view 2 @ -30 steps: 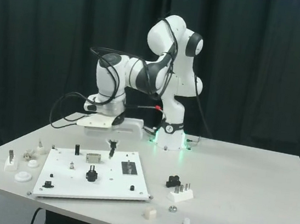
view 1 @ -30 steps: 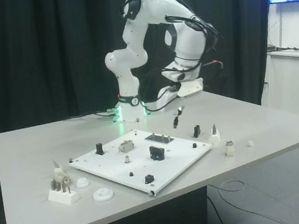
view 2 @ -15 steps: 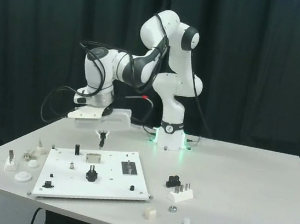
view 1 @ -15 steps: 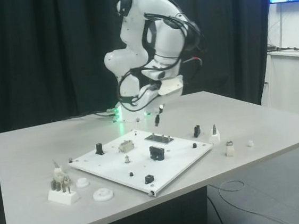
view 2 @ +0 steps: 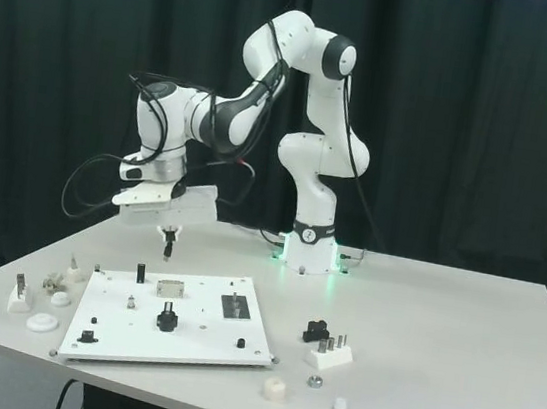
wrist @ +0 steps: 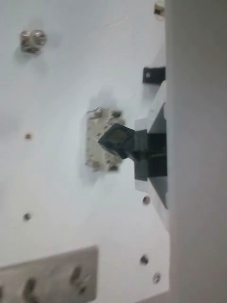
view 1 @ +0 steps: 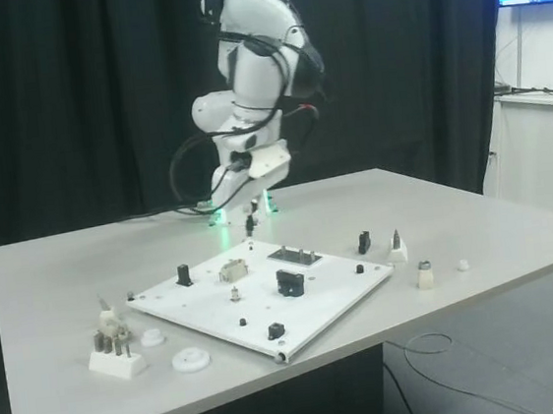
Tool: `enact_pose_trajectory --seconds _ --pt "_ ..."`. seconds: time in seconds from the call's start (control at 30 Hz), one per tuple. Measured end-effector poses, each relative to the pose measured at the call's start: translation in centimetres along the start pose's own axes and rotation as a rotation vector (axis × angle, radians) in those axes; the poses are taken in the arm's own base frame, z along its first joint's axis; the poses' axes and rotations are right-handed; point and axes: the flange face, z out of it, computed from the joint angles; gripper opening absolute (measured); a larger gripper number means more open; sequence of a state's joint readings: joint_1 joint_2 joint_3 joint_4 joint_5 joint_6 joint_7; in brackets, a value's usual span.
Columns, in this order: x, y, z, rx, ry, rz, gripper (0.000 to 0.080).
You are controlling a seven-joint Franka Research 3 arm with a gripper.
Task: Insert USB.
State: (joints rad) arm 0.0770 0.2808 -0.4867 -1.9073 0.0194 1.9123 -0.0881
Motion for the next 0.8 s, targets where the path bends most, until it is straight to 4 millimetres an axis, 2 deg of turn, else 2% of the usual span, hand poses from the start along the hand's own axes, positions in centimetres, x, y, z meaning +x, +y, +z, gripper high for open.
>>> enact_pose_trajectory --seconds 0.33,0.8 --pt "-2.7 4.6 1.5 0.031 0.072 -0.102 0.0028" --pt "-4.2 8.5 2.6 0.02 0.131 -0.281 0.0028"
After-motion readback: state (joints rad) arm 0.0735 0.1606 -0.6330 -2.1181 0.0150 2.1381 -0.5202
